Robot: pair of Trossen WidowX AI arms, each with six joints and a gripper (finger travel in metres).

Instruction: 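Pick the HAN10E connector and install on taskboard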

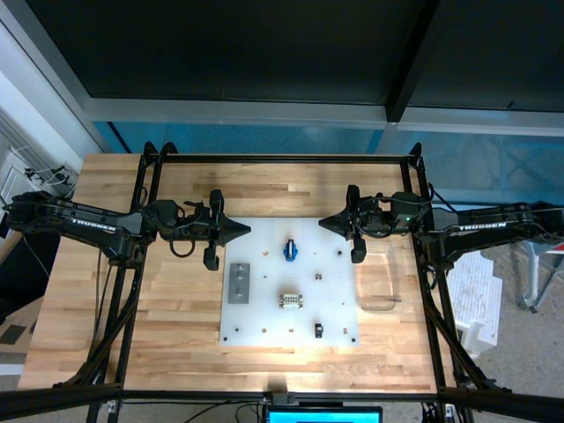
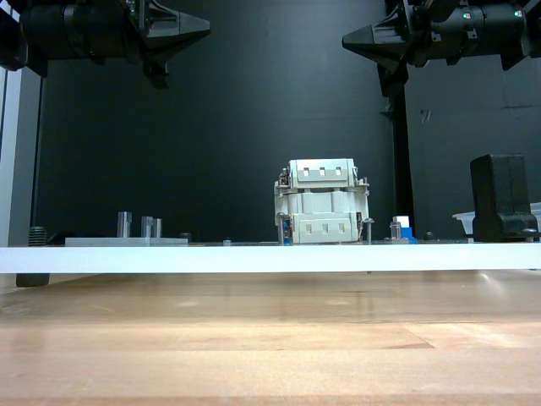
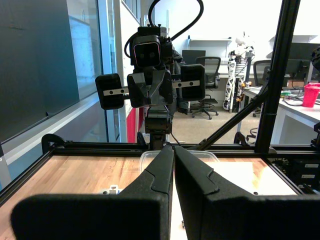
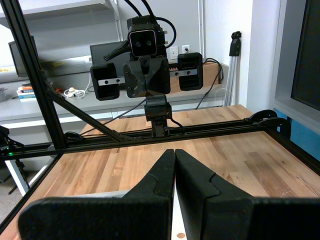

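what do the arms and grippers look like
Both arms are matte black with white TROSSEN lettering on a link and black cables looping by the wrist. The left gripper, raised over the light wooden table's left half, and the right gripper, raised over its right half, each end in black wedge-shaped fingers tapering to a point.

Pale wooden table (image 1: 159, 335), fenced by a black frame (image 1: 282, 159). Clear plastic tray (image 1: 379, 307) toward the right side; grey metal block (image 1: 240, 282) left of centre; lit screen (image 1: 323, 412) at the near edge.

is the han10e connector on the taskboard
Yes, HAN10E connector stands on the taskboard; left hand and right hand hover shut above its far edge.
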